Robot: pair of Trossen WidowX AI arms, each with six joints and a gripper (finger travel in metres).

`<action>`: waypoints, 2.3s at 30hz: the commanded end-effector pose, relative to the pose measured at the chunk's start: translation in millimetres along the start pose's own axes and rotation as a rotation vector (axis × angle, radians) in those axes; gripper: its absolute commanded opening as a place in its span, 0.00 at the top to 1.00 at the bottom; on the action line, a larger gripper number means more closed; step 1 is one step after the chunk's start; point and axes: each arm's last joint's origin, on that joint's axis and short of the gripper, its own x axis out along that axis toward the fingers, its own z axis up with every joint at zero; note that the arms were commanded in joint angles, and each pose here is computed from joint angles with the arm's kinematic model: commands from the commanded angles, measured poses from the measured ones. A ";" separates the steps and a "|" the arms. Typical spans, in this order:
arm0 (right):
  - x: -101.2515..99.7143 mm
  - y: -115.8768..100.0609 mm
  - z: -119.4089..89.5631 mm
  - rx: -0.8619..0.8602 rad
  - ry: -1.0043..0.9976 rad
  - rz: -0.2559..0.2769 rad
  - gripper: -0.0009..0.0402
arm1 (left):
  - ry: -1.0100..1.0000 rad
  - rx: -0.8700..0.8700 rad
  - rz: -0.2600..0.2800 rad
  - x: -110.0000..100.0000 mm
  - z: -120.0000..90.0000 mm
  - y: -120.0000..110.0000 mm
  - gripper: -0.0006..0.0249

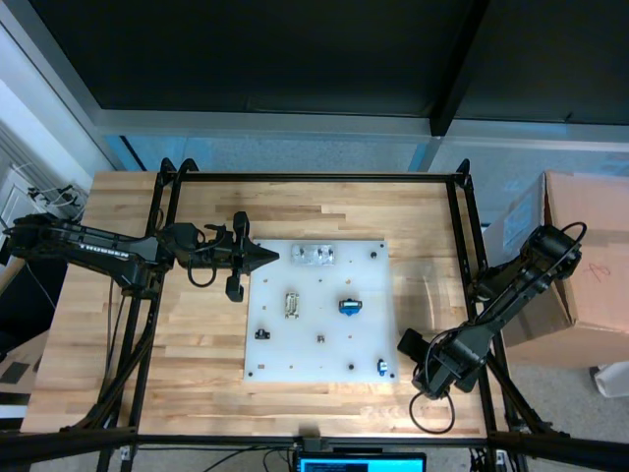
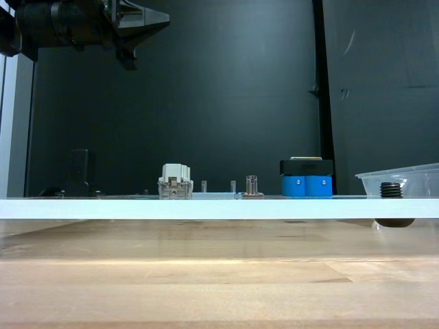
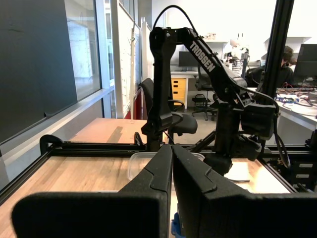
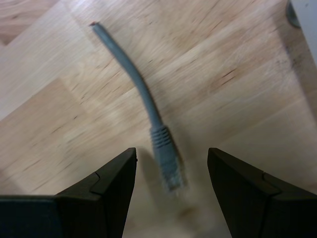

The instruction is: Remove the RJ45 connector from the taskboard and place in the container

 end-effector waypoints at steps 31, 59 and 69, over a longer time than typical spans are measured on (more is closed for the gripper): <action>-1.4 3.5 -6.8 0.053 -0.045 0.024 0.96 | 0.000 0.000 0.000 0.1 0.1 0.0 0.98; -102.5 -43.8 -67.8 0.978 -0.126 -0.144 0.98 | 0.000 0.000 0.000 0.1 0.1 0.1 0.98; -98.6 -67.2 -100.2 1.196 -0.029 -0.175 0.92 | 0.000 0.000 0.000 0.1 0.1 0.1 0.98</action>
